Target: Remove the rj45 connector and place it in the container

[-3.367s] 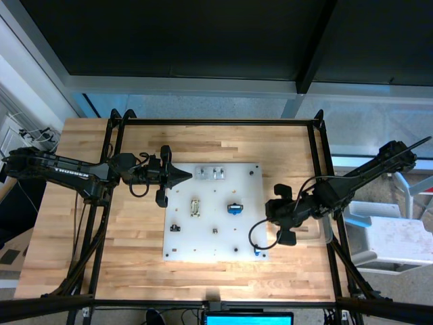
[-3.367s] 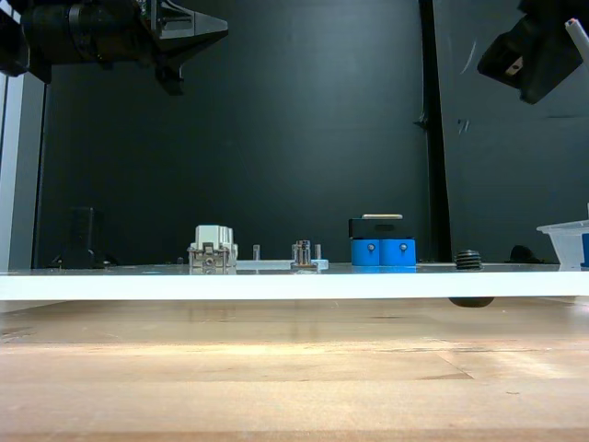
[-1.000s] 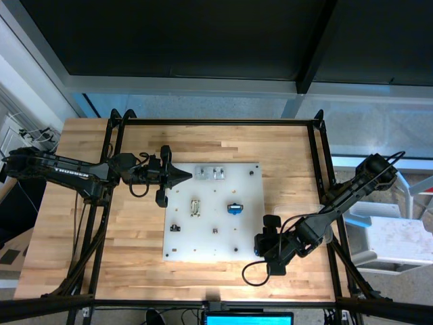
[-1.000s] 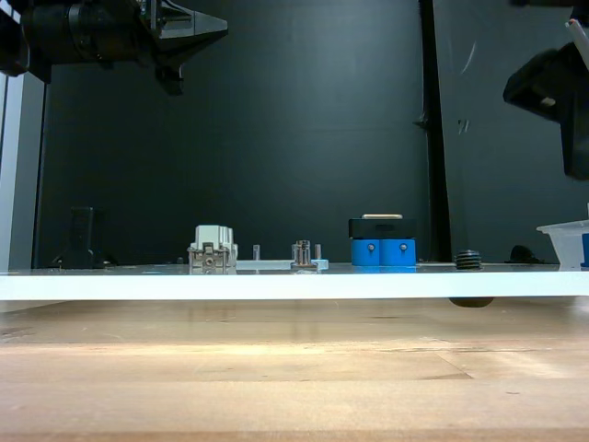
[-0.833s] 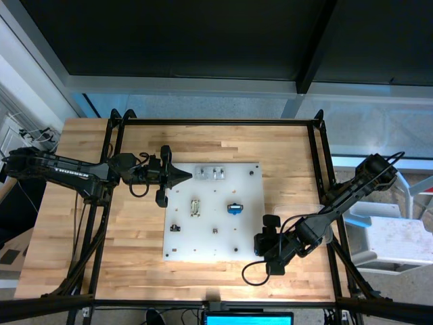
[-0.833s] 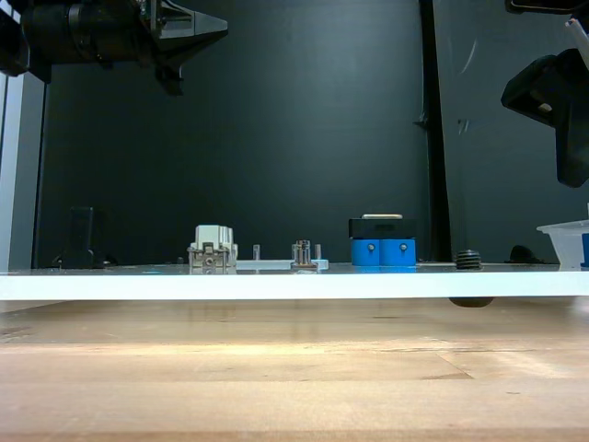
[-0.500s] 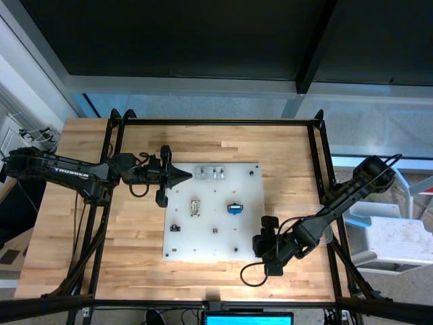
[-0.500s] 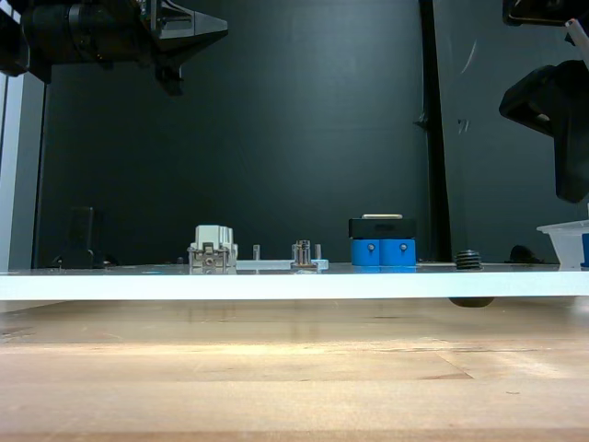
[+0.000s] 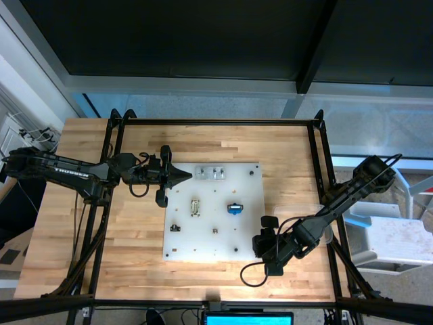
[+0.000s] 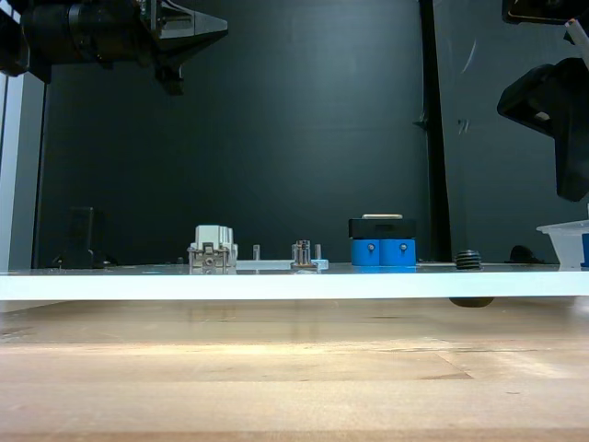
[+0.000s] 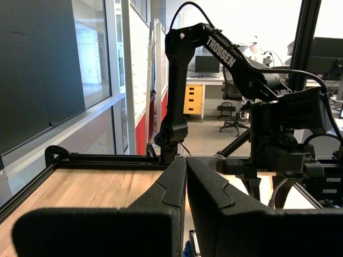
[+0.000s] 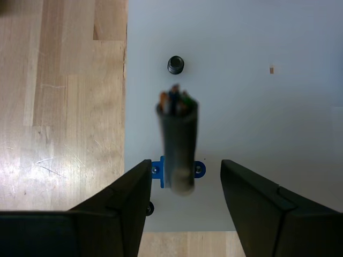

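Near right corner of the white board: right pincer, jaws apart, poised above the rj45 connector, still seated in its blue mount (nothing gripped yet). Farther right, the container waits. Far left, left pincer hangs parked, fingers together.

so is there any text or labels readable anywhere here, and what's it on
"TROSSEN": white letters on the right arm, left wrist view.
White lettering on the left arm: too small to read.
None on the left gripper, shut, raised over the white board's left side, or the right gripper, open above the rj45 connector.
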Controlling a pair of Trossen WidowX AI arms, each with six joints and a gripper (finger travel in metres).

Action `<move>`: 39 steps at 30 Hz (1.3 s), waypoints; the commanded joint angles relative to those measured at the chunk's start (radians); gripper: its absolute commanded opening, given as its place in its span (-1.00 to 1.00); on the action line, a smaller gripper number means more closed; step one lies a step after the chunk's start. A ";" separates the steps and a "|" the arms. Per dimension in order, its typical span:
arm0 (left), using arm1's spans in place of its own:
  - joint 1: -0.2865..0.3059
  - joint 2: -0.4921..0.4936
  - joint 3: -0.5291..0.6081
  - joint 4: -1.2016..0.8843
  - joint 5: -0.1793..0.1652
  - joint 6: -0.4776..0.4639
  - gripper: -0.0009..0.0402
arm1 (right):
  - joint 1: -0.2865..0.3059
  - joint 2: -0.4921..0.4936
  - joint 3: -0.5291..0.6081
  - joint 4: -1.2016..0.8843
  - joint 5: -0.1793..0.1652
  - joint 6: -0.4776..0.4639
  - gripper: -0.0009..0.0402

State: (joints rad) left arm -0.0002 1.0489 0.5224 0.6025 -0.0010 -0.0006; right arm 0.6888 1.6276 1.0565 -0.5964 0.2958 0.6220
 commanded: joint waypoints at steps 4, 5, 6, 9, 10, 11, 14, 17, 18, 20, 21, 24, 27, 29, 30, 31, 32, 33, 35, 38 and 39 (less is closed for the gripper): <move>0.000 0.000 0.000 0.000 0.000 0.000 -0.96 | 0.000 -0.001 -0.001 -0.001 -0.004 -0.001 -0.42; 0.000 0.000 0.000 0.000 0.000 0.000 -0.96 | 0.000 -0.001 -0.002 -0.001 -0.005 -0.001 -0.45; 0.000 0.000 0.000 0.000 0.000 0.000 -0.96 | 0.000 -0.001 -0.002 -0.001 -0.005 -0.001 -0.49; 0.000 0.000 0.000 0.000 0.000 0.000 -0.96 | 0.000 0.000 -0.002 -0.001 -0.008 -0.001 -0.56; 0.000 0.000 0.000 0.000 0.000 0.000 -0.96 | 0.000 0.000 -0.002 -0.001 -0.008 -0.001 -0.58; 0.000 0.000 0.000 0.000 0.000 0.000 -0.96 | 0.000 0.000 -0.002 -0.001 -0.008 -0.001 -0.59; 0.000 0.000 0.000 0.000 0.000 0.000 -0.96 | 0.000 0.000 -0.002 -0.002 -0.009 -0.001 -0.59; 0.000 0.000 0.000 0.000 0.000 0.000 -0.96 | 0.001 0.000 -0.005 -0.001 -0.009 -0.001 -0.58; 0.000 0.000 0.000 0.000 0.000 0.000 -0.96 | 0.001 0.000 -0.007 -0.001 -0.009 -0.001 -0.57; 0.000 0.000 0.000 0.000 0.000 0.000 -0.96 | 0.001 0.000 -0.009 -0.001 -0.009 -0.001 -0.57; 0.000 0.000 0.000 0.000 0.000 0.000 -0.96 | 0.001 0.000 -0.009 0.000 -0.009 -0.001 -0.57; 0.000 0.000 0.000 0.000 0.000 0.000 -0.96 | 0.001 0.000 -0.009 0.001 -0.008 -0.001 -0.60; 0.000 0.000 0.000 0.000 0.000 0.000 -0.96 | 0.001 0.000 -0.009 0.004 -0.008 -0.001 -0.69; 0.000 0.000 0.000 0.000 0.000 0.000 -0.96 | 0.001 0.000 -0.009 0.005 -0.008 -0.001 -0.76; 0.000 0.000 0.000 0.000 0.000 0.000 -0.96 | 0.001 0.000 -0.009 0.005 -0.008 -0.001 -0.81; 0.000 0.000 0.000 0.000 0.000 0.000 -0.96 | 0.001 0.000 -0.009 0.005 -0.008 -0.001 -0.85; 0.000 0.000 0.000 0.000 0.000 0.000 -0.96 | 0.001 0.000 -0.009 0.005 -0.009 -0.001 -0.90; 0.000 0.000 0.000 0.000 0.000 0.000 -0.96 | 0.001 0.000 -0.009 0.006 -0.009 -0.002 -0.95; 0.000 0.000 0.000 0.000 0.000 0.000 -0.96 | 0.001 0.000 -0.009 0.005 -0.008 -0.001 -0.95; 0.000 0.000 0.000 0.000 0.000 0.000 -0.96 | 0.001 0.000 -0.009 0.006 -0.008 -0.001 -0.94; 0.000 0.000 0.000 0.000 0.000 0.000 -0.96 | 0.001 0.000 -0.009 0.005 -0.008 -0.001 -0.95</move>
State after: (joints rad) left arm -0.0002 1.0489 0.5228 0.6025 -0.0010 -0.0006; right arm 0.6899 1.6276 1.0477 -0.5900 0.2844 0.6209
